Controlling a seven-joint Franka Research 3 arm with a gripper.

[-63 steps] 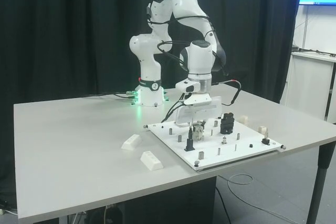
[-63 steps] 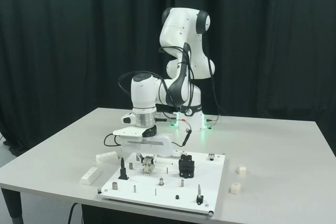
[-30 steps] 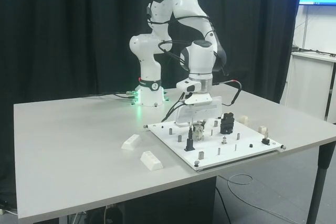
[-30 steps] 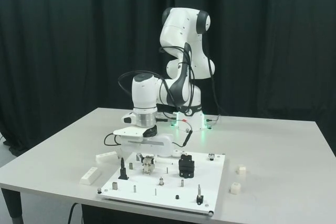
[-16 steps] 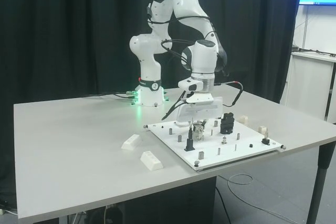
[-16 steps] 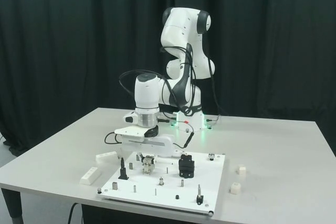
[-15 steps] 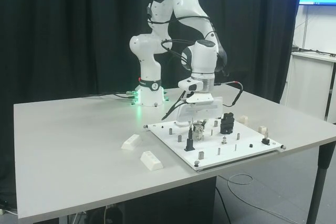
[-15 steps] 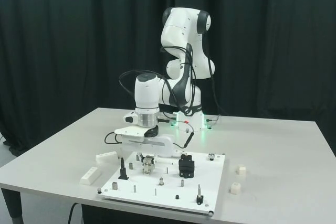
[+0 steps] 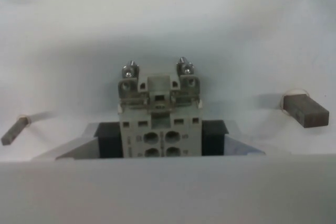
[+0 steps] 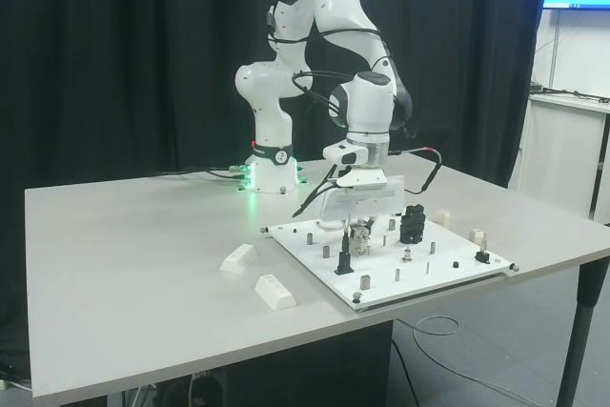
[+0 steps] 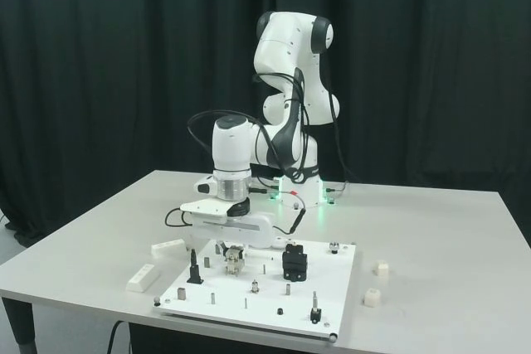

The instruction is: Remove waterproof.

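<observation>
Grey table [image 10: 124, 245] before black curtains [image 11: 124, 64], white board [image 11: 336, 283] on it; jaws' state indiscernible.

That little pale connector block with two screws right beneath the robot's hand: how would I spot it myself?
Start at the white square board on the grey table, then look directly below the arm's gripper. The pale boxy connector block stands there; unlike the thin grey pegs and black parts around it, it carries two metal screws on top.
</observation>
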